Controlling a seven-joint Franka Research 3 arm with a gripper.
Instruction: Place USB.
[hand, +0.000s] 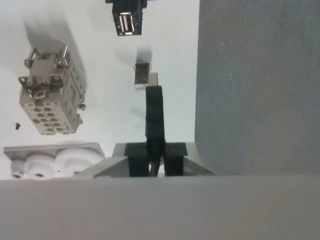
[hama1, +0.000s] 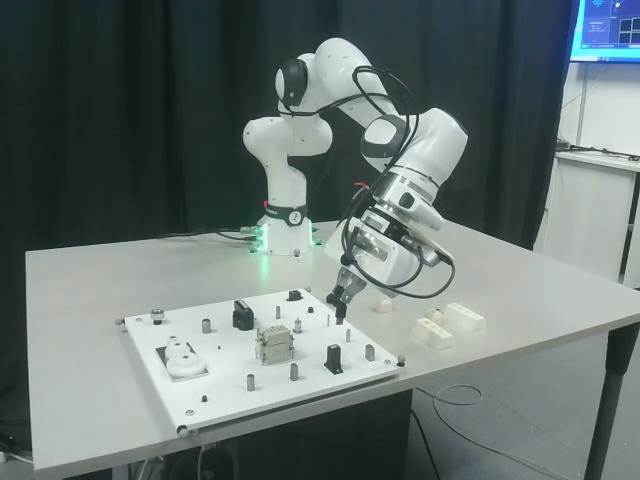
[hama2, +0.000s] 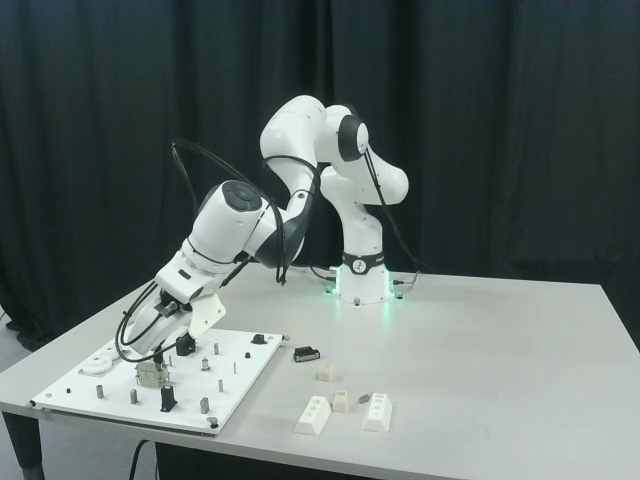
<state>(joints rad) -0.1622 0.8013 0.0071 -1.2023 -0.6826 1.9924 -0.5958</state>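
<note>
My gripper (hand: 155, 161) is shut on a black USB plug (hand: 154, 111), whose metal tip (hand: 142, 77) points away from the fingers. Further along the same line a black USB socket (hand: 128, 22) stands on the white board (hand: 107, 105), with a clear gap between it and the tip. From the first room view, the gripper (hama1: 340, 300) hangs just above the board's far right part, tilted, and the socket (hama1: 333, 358) stands near the board's front right edge. In the second room view the gripper (hama2: 160, 342) is low over the board (hama2: 60, 400).
The board also carries a grey multi-pin connector (hand: 48, 102), white gears (hand: 50, 162), another black block (hama1: 241, 316) and several short pegs. The board's edge runs close beside the plug, with grey table (hand: 255, 85) beyond it. White blocks (hama1: 448, 325) lie on the table to the right.
</note>
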